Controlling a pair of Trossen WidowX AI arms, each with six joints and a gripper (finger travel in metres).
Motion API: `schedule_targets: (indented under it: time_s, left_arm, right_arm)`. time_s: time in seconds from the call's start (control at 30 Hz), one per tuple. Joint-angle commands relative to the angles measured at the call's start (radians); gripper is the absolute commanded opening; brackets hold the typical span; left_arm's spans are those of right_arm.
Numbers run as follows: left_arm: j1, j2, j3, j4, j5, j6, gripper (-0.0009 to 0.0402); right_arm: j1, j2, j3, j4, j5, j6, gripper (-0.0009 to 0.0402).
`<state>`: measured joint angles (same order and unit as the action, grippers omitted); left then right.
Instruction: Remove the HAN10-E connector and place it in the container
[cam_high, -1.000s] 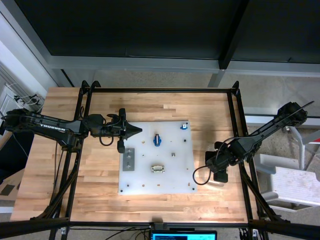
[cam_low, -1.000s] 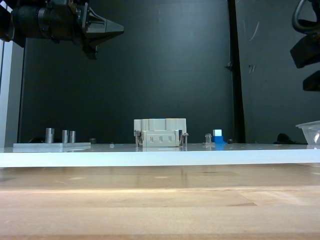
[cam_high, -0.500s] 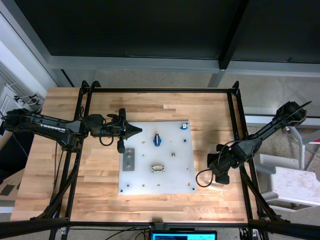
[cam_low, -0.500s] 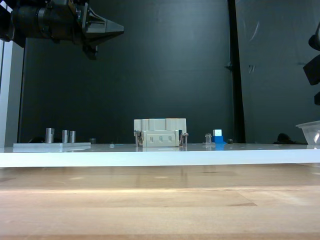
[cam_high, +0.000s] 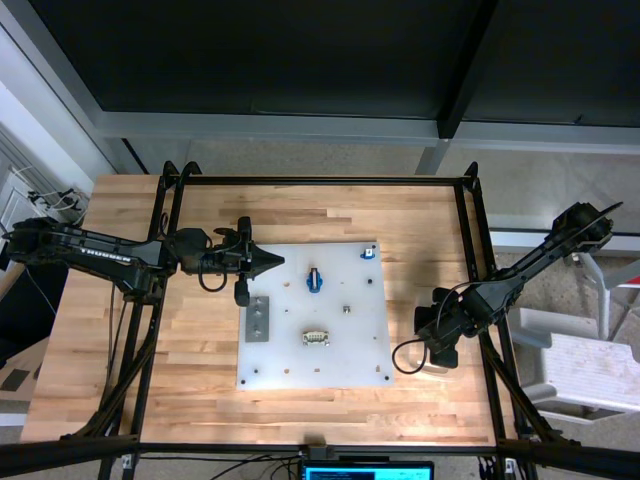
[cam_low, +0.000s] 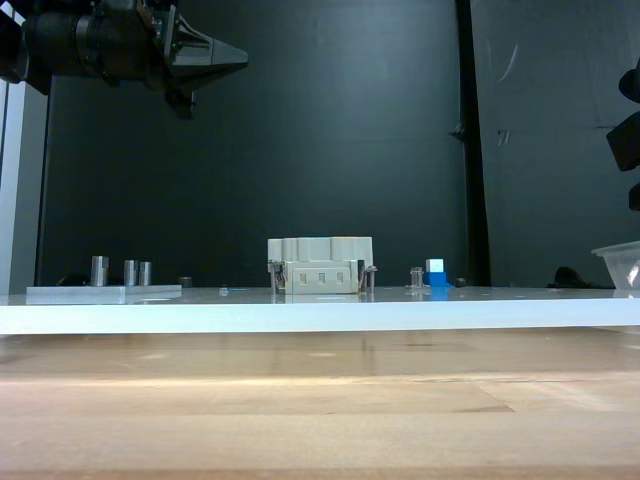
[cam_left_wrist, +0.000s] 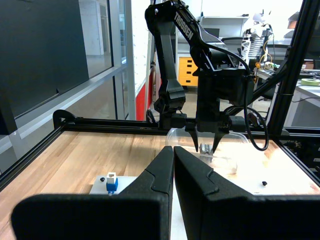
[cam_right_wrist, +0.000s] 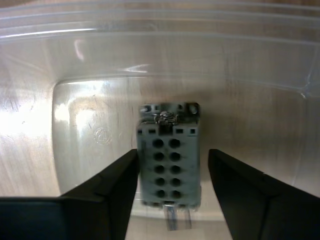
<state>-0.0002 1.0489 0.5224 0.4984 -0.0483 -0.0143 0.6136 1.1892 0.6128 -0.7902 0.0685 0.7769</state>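
The HAN10-E connector (cam_right_wrist: 169, 152), a grey block with two rows of pin holes, lies inside the clear container (cam_right_wrist: 150, 50). My right gripper (cam_right_wrist: 172, 160) is open around it, with a narrow gap showing beside the block. In the left wrist view the right gripper (cam_left_wrist: 206, 149) reaches down into the container (cam_left_wrist: 227, 164) with the connector (cam_left_wrist: 206, 148) at its tips. From above, the right gripper (cam_high: 437, 355) hides most of the container (cam_high: 432, 373) at the board's right. My left gripper (cam_high: 275, 262) hangs shut above the board's far left edge.
The white board (cam_high: 290, 370) carries a beige housing (cam_high: 316, 339) with screw posts, a grey metal plate (cam_high: 259, 319), a blue knob-like part (cam_high: 314, 280) and a small blue block (cam_high: 368, 253). A black frame rail (cam_high: 480, 270) runs behind the right arm.
Over the last second the right arm moved nearer and lowered its gripper into the container. In the last half second it barely moved. The left arm stayed still.
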Motion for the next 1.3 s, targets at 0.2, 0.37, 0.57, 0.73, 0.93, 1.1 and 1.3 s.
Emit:
schedule_targets:
  time_s: [0.2, 0.37, 0.57, 0.73, 0.93, 1.1, 1.3]
  left_arm:
    - [0.000, 0.000, 0.000, 0.000, 0.000, 0.000, 0.0000]
    - [0.000, 0.000, 0.000, 0.000, 0.000, 0.000, 0.0000]
    - [0.000, 0.000, 0.000, 0.000, 0.000, 0.000, 0.0000]
    - [0.000, 0.000, 0.000, 0.000, 0.000, 0.000, 0.0000]
    - [0.000, 0.000, 0.000, 0.000, 0.000, 0.000, 0.0000]
    - [0.000, 0.000, 0.000, 0.000, 0.000, 0.000, 0.0000]
    - [0.000, 0.000, 0.000, 0.000, 0.000, 0.000, 0.0000]
  right_arm:
    - [0.004, -0.006, 0.017, -0.015, 0.003, -0.004, 0.0262]
    - [0.006, -0.013, 0.031, -0.042, 0.002, -0.004, 0.0262]
    - [0.007, -0.057, 0.033, -0.056, -0.001, 0.001, 0.0263]
    - [0.008, -0.107, 0.036, -0.064, -0.013, 0.006, 0.0263]
    - [0.010, -0.111, 0.093, -0.152, -0.008, 0.000, 0.0263]
    - [0.011, -0.111, 0.138, -0.214, -0.008, -0.001, 0.0263]
    - [0.011, -0.111, 0.185, -0.261, -0.008, -0.001, 0.0263]
